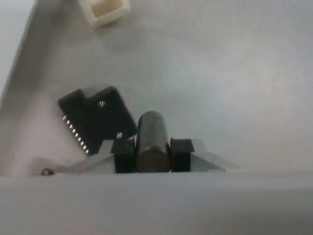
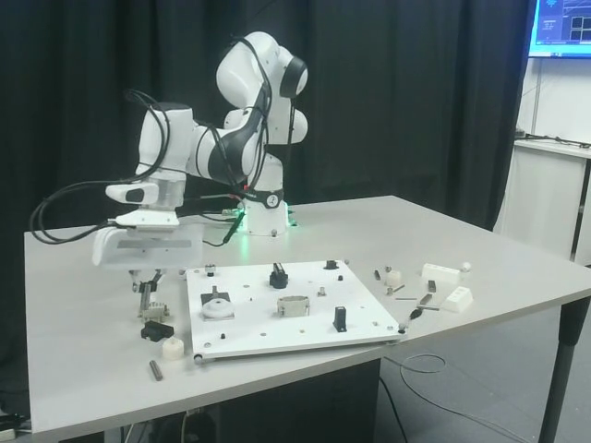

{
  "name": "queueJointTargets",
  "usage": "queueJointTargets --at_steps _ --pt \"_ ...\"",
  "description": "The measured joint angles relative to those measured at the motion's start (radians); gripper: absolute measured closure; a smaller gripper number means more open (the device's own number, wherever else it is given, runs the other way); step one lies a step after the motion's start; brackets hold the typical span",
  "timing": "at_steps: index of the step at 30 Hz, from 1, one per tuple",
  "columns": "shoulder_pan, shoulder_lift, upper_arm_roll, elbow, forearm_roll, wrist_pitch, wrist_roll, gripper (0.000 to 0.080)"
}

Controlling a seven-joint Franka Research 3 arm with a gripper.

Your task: Place round peg 4.

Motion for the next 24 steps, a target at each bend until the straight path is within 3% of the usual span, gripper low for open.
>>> queueJointTargets --at_steps 11,24 --pt "-0.026 0.097 0.001 0.129 0.049 -0.030 -0.006 0.0653" --pt "-0.055 0.198 0.001 0.272 0.119 -0.113 -0.006 0.0653"
